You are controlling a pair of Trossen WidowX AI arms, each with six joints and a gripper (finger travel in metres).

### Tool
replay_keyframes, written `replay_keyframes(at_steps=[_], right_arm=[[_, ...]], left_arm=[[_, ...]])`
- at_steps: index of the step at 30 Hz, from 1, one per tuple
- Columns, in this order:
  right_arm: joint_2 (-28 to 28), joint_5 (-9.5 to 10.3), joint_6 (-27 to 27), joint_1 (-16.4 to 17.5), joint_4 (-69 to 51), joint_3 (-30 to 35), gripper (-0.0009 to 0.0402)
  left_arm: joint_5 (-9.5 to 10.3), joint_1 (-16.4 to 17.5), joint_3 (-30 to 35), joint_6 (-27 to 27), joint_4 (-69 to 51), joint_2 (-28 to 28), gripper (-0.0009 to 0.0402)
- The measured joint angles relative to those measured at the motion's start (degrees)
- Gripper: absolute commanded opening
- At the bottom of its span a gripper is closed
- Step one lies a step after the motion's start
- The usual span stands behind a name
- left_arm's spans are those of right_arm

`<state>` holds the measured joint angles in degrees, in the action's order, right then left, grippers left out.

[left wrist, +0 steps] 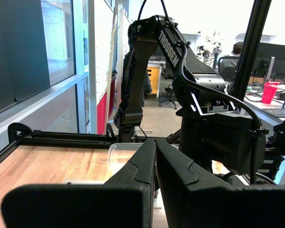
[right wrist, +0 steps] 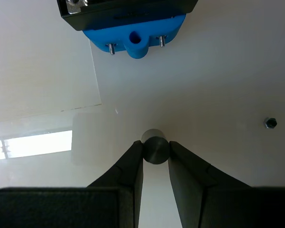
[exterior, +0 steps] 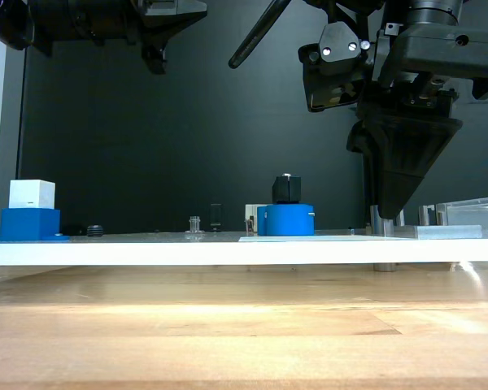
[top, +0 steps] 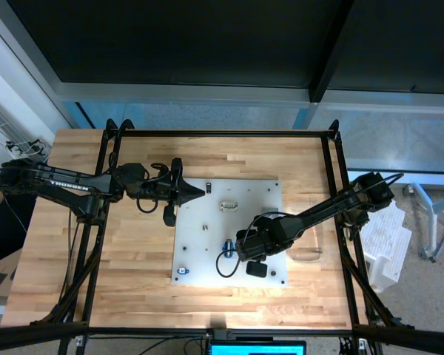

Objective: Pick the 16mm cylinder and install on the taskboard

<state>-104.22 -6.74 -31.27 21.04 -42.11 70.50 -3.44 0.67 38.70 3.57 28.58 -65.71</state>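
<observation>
My right tool (right wrist: 156, 145) clamps the 16mm cylinder (right wrist: 156, 152) upright on the taskboard (right wrist: 228, 71); the closed left tool (left wrist: 155, 142) hovers by its far-left edge.

A robotics lab within an open office is shown: a left arm (top: 63, 186) and a right arm (top: 322, 209) are mounted on a black metal frame (top: 222, 134) around a wooden table (top: 133, 274). Beyond the left gripper (left wrist: 156, 142), an office chair (left wrist: 170, 95), a laptop (left wrist: 282, 111) and tall windows (left wrist: 57, 42) are seen.
</observation>
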Motion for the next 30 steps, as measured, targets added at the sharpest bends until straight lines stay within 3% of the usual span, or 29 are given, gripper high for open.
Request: replay_keyframes(at_steps=[18, 23, 30], right_arm=[[1.7, -1.49, 0.0, 0.0, -0.2, -0.2, 0.0234], [4.1, -1.42, 0.0, -0.1, -1.4, -0.2, 0.0261], [8.5, -1.4, 0.0, -0.1, -4.3, -0.2, 0.0264]], left_arm=[[0.0, 0.0, 0.0, 0.0, 0.0, 0.0, 0.0], [0.0, 0.0, 0.0, 0.0, 0.0, 0.0, 0.0], [0.02, 0.0, 0.0, 0.0, 0.0, 0.0, 0.0]])
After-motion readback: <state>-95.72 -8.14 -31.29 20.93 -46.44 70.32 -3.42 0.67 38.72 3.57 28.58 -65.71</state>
